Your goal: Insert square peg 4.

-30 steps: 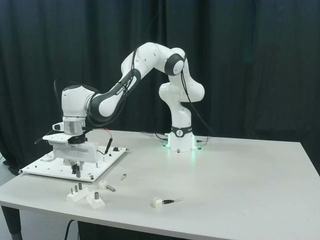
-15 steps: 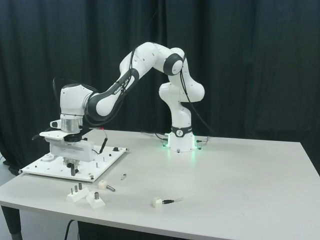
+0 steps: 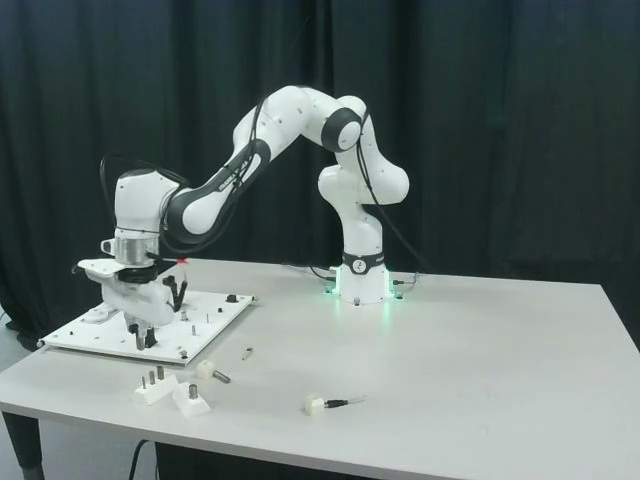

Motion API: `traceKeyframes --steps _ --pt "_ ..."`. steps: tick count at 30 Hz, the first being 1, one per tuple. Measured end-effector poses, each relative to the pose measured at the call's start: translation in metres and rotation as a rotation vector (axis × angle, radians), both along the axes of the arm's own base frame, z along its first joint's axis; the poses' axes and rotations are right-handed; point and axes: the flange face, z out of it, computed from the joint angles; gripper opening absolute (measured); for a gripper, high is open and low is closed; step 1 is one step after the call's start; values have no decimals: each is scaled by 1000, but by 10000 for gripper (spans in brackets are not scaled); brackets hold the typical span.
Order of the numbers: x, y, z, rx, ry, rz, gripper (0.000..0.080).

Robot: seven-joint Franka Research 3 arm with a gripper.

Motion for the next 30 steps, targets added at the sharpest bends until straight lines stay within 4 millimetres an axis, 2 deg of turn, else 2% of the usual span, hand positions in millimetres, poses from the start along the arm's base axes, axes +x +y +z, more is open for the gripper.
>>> traceKeyframes --steps 14,30 --pt "-20 -8 -14 34 16 -234 153" --pt "-64 -2 -13 92 48 -496 153"
